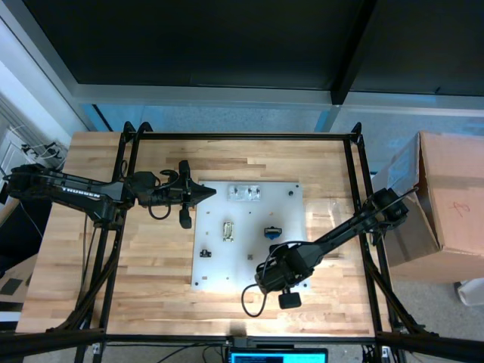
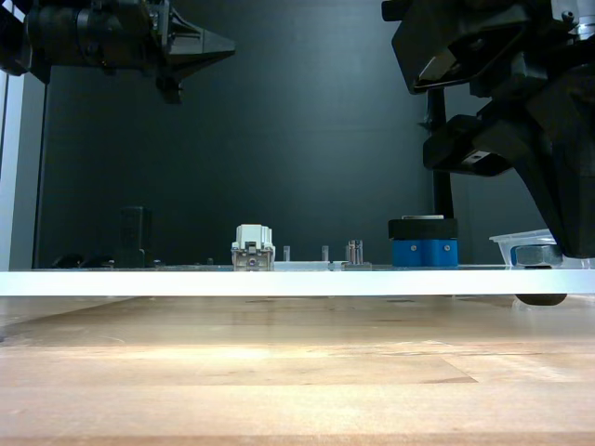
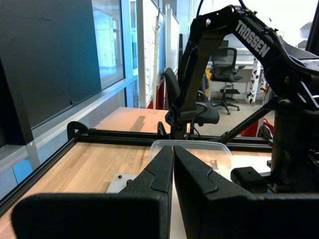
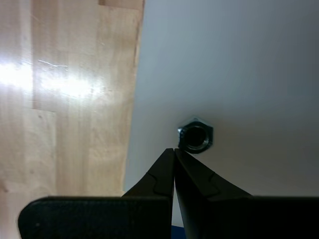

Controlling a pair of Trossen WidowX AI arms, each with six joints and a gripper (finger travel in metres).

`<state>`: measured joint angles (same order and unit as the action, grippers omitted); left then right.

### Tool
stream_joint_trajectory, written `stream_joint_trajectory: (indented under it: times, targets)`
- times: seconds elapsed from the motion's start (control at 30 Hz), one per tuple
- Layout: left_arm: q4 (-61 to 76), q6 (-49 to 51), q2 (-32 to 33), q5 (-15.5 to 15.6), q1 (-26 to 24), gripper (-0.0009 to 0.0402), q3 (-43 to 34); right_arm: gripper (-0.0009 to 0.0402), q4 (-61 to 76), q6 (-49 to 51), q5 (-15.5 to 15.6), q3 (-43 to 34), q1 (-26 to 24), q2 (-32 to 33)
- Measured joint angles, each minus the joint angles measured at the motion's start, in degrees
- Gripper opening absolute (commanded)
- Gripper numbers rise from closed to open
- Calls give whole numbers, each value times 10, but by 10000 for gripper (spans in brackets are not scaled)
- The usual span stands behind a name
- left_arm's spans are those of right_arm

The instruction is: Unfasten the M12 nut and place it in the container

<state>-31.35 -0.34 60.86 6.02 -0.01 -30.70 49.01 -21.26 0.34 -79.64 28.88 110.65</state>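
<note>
The silver M12 nut (image 4: pixel 195 135) rests low on the white board (image 4: pixel 239 59), its centre dark. No ribs of the stud show, so I cannot tell whether it is on its stud. My right gripper (image 4: pixel 174 149) is shut, fingers pressed flat together with nothing between them. Its tips end just short of the nut and a little to one side. At table height the nut (image 2: pixel 535 254) shows beside the right gripper (image 2: pixel 560 253), in front of the clear container (image 2: pixel 521 240). My left gripper (image 1: pixel 210 193) hovers shut and empty over the board's far left corner, high above it (image 2: pixel 228 42).
A blue and black block (image 2: pixel 423 243), a white connector (image 2: pixel 252 249) and small silver posts (image 2: pixel 353 251) stand mid-board. The clear container (image 3: pixel 192 148) lies beyond the left gripper's tips. A black frame rail (image 1: pixel 242 137) borders the table and a cardboard box (image 1: pixel 446 204) stands at the right.
</note>
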Motion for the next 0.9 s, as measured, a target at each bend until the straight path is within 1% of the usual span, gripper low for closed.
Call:
stream_joint_trajectory:
  times: [0.03,0.07,0.1,0.13,0.23,0.33,0.4,0.43,0.6,0.67,0.7,0.9]
  targets:
    - [0,0,0,0,0,0,0,0,7,-6,-31,0,0,0]
    - [0,0,0,0,0,0,0,0,14,-21,-71,0,2,-1]
    - [0,0,0,0,0,0,0,0,16,-33,-99,0,1,-3]
    - [0,0,0,0,0,0,0,0,26,-38,-111,-1,-1,-6]
    - [0,0,0,0,0,0,0,0,45,-41,-117,-7,-4,-13]
    - [0,0,0,0,0,0,0,0,56,-52,-109,-8,-1,-14]
    - [0,0,0,0,0,0,0,0,55,-55,-88,-9,-2,-17]
    - [0,0,0,0,0,0,0,0,54,-55,-76,-9,-3,-18]
    - [0,0,0,0,0,0,0,0,49,-57,16,-19,-2,-23]
    - [0,0,0,0,0,0,0,0,43,-57,36,-24,0,-24]
    - [0,0,0,0,0,0,0,0,39,-57,40,-25,0,-24]
    - [0,0,0,0,0,0,0,0,18,-54,40,-23,0,-10]
